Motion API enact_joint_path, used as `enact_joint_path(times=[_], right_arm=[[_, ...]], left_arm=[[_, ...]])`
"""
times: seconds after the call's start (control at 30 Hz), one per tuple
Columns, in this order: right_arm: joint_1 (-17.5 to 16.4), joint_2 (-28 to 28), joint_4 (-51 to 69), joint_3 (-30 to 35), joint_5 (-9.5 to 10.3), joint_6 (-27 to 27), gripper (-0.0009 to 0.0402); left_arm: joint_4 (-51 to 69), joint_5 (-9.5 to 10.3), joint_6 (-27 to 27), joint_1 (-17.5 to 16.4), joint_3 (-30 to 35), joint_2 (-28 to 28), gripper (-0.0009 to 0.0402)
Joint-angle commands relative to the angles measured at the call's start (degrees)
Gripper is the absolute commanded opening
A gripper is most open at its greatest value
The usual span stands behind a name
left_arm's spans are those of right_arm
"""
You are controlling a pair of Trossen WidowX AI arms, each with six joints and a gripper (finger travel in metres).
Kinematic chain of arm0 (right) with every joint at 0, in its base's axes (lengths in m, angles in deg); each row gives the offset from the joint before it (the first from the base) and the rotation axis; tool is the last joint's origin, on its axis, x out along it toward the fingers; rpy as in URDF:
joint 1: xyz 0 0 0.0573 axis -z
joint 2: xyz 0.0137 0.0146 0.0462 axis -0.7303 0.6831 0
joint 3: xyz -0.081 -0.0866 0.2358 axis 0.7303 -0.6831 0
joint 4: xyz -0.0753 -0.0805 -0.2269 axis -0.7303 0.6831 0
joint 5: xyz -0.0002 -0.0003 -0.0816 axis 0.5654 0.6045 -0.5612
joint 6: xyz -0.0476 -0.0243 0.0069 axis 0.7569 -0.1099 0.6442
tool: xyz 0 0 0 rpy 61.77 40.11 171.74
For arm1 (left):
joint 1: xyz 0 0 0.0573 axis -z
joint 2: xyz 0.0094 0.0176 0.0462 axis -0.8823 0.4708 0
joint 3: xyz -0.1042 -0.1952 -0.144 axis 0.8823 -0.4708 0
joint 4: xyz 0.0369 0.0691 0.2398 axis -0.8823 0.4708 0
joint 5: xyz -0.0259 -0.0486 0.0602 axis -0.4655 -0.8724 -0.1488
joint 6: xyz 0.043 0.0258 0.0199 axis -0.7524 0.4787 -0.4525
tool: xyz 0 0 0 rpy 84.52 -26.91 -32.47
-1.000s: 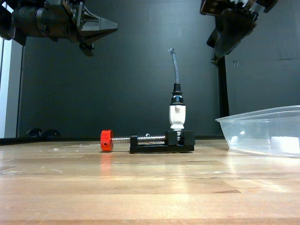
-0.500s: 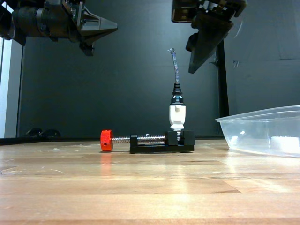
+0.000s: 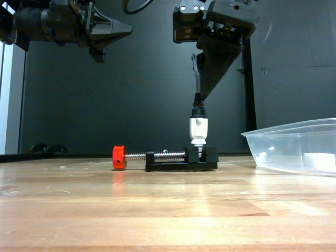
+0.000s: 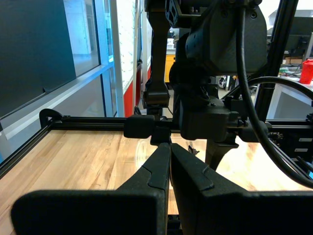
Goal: Remove the power plug from the receptacle and place in the container
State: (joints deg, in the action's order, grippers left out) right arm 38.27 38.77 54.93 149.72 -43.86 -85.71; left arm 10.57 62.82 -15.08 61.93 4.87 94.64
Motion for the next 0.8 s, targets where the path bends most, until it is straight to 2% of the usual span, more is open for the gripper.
enact_joint_path(times=[0.03, 0.47, 0.8], right_arm=[[0.0, 0.7, -1.0, -0.3, -0.02, -0.1, 0.0218], [0.0, 3.4, -3.1, -0.9, -0.07, -0.2, 0.0211], [0.0, 3.4, -3.2, -1.1, -0.04, 0.2, 0.0171]], left_arm=[[0.0, -0.02, 0.0, 0.0, 0.0, 0.0, 0.0000], [0.0, 0.00, 0.0, 0.0, 0.0, 0.0, 0.0000], [0.0, -0.02, 0.0, 0.0, 0.0, 0.0, 0.0000]])
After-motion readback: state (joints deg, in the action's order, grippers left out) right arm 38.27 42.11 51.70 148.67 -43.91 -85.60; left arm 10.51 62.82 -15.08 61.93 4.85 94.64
